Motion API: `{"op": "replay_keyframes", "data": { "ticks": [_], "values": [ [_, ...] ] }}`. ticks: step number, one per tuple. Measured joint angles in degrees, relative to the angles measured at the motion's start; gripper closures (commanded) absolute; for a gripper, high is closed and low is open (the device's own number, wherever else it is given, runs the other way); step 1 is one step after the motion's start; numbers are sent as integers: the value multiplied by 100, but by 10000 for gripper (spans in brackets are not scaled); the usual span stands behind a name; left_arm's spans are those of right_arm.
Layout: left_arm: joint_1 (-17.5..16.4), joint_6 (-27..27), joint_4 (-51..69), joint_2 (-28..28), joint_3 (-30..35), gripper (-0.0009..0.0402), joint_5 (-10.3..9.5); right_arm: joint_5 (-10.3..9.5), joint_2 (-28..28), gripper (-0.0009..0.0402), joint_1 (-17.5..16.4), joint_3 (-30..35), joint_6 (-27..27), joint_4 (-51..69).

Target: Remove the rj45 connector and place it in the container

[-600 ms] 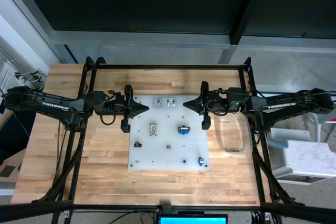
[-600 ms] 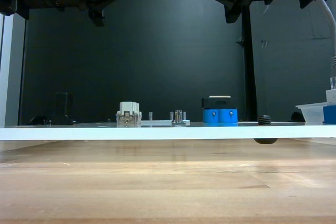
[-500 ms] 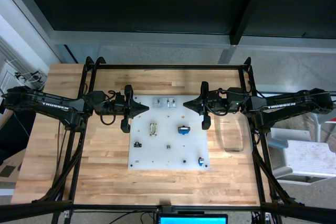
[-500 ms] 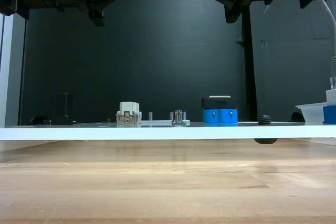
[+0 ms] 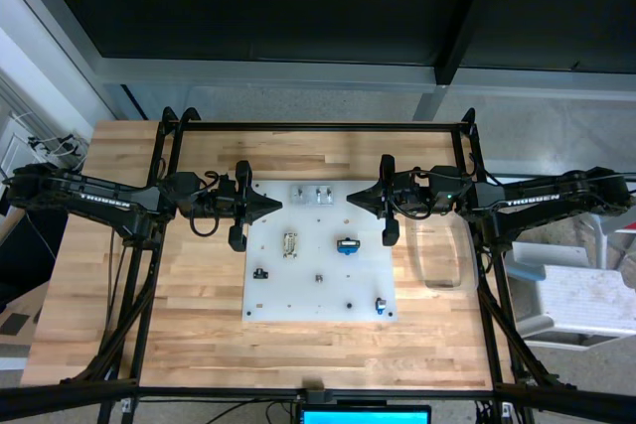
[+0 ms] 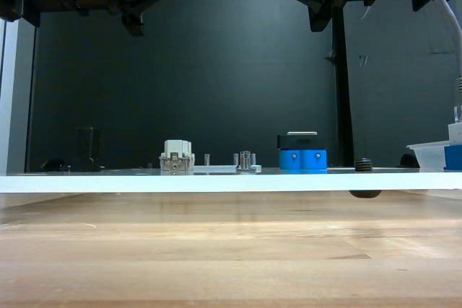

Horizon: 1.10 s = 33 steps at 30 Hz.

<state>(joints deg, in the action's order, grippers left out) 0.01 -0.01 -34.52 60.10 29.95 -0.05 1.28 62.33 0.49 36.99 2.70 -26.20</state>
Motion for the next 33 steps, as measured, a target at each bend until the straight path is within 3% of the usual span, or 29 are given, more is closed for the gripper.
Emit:
{"op": "replay_keyframes", "data": {
  "ticks": [9,21,29,33],
  "values": [
    [0,0,0,-2,0,392,2,15,0,393,-7,39,92,260],
    [0,0,2,0,0,392,2,66,2,393,-190,1364,299,3880],
    [0,0,2,0,0,392,0,74,7,393,-317,1923,566,5611],
    [0,0,0,0,0,392,0,240,63,393,-481,2133,673,6301]
  ]
}}
